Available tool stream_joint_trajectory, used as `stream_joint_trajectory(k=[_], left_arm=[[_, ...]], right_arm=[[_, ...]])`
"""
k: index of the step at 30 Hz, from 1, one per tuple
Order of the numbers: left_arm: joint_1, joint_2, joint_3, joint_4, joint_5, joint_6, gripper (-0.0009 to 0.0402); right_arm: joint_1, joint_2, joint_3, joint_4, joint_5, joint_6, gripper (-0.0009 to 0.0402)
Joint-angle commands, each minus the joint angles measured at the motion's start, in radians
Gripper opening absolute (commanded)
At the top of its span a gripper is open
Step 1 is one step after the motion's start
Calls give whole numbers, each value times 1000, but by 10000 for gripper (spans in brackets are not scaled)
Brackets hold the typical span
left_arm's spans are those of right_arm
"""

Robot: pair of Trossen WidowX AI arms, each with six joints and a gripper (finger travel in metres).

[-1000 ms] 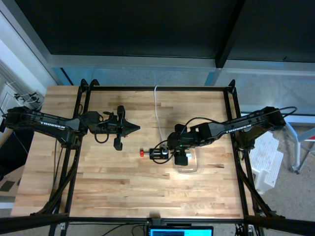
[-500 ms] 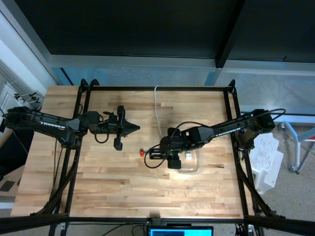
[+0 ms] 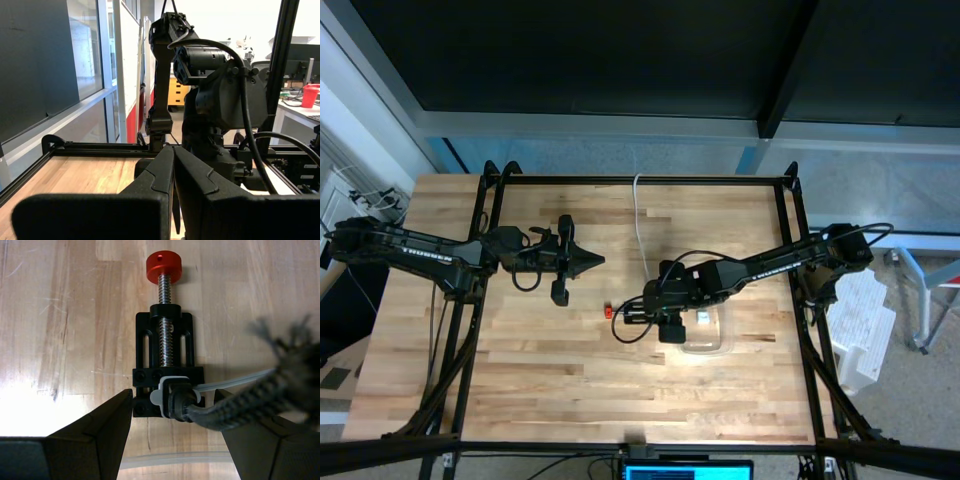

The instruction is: Remove the power plug from the receptacle and place in the container

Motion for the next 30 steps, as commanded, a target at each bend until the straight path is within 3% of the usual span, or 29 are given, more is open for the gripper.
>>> stream_joint_trajectory(k=[1,18,30], left_arm=[[0,0,0,0,0,0,0],[0,0,0,0,0,0,0],[0,0,0,0,0,0,0]], right_arm=[[-1,-1,-2,0,0,-10,209],[-3,-1,-19,26,0,-25,144],[-8,-1,-21,36,11,-29,71]])
